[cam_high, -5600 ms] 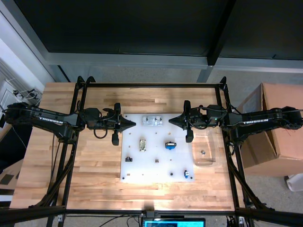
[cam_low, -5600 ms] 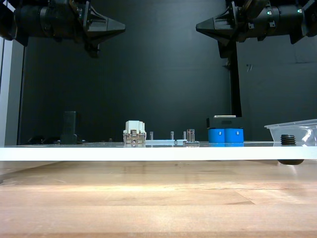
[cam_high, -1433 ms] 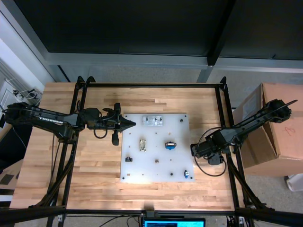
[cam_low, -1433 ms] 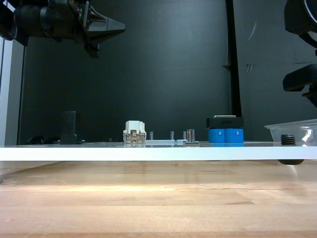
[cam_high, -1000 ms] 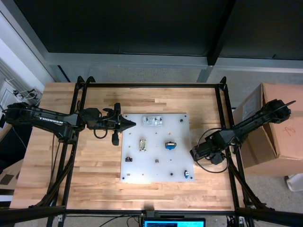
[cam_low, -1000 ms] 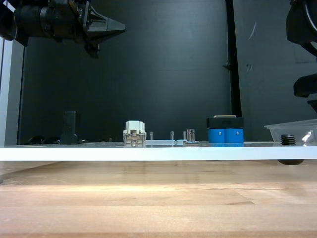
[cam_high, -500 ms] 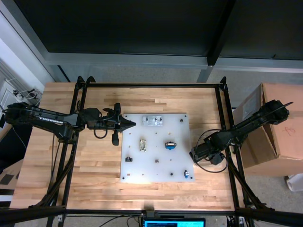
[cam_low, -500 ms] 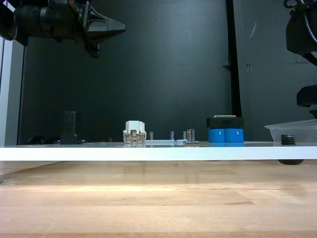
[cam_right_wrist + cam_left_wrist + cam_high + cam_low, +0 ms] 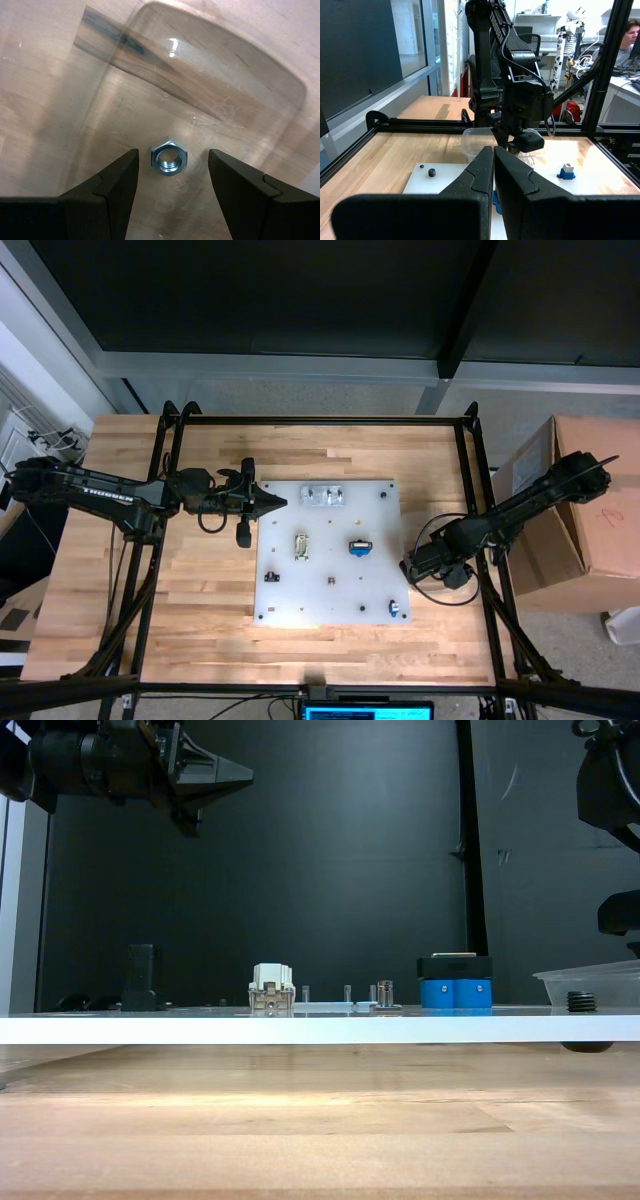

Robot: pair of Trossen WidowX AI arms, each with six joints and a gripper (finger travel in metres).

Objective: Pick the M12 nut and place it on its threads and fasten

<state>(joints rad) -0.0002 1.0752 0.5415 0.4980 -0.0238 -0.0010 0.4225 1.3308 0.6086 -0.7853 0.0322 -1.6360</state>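
The small silver nut [image 9: 169, 158] lies flat and free on the floor of the clear tray [image 9: 240, 95]. My right gripper [image 9: 172, 156] reaches down into that tray, open, with one finger on each side of the nut and a gap to both. From above, the right gripper [image 9: 414, 568] sits just off the white board's [image 9: 300, 600] right edge and hides the nut. The black ribbed stud [image 9: 581, 1002] stands bare, in front of the tray [image 9: 590, 982]. My left gripper [image 9: 276, 502] hangs shut and high above the board's far left edge, with nothing in it [image 9: 493, 152].
On the board stand a blue connector block [image 9: 455, 993], a white connector [image 9: 272, 990] and a silver post [image 9: 385, 993]. A black post [image 9: 383, 492] stands at the far right corner. A cardboard box [image 9: 580, 510] sits beyond the table's right side.
The right arm has swung from high over the board's far right down to the tray beside its right edge, settling slightly lower. The left arm has not moved.
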